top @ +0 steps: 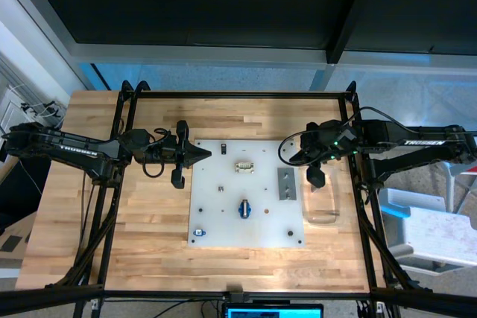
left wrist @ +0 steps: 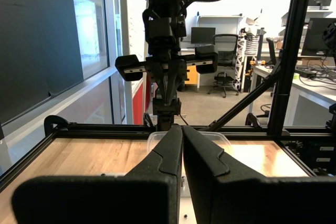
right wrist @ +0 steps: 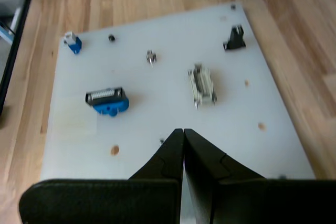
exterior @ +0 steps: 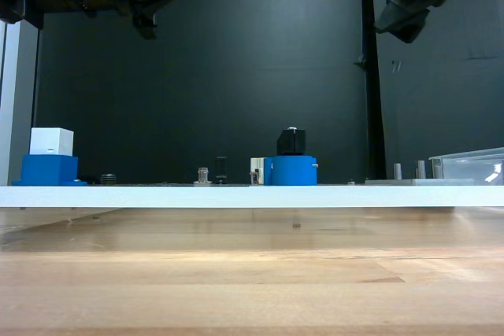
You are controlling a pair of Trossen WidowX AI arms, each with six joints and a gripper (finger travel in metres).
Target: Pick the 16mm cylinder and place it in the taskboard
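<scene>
Pale wooden butcher-block desk (top: pixel 149 243) inside a black metal frame, dark wall behind, office chairs and monitors beyond in the left wrist view. At the desk's middle, a large flat white square taskboard (top: pixel 223 214), carrying a blue fitting (top: pixel 244 208), a beige connector (top: pixel 244 167) and a grey metal block (top: pixel 287 184) near its right edge. Just beside that edge, toward the desk's right side, a small clear plastic tray (top: pixel 322 206). No sure sight of the 16mm cylinder: probably in or near the tray, long axis impossible to tell. Right hand (top: pixel 316 178) high above the desk, over the tray's far end and close to the grey block, fingers pressed together, grasping nothing. Left hand (top: pixel 201 153) equally high at the board's left edge, pointing inward, likewise clenched and empty. Nearer arm for the pick, judging by this layout: the right, with the tray almost straight below. Calls for opening the fingers and a descent first.
</scene>
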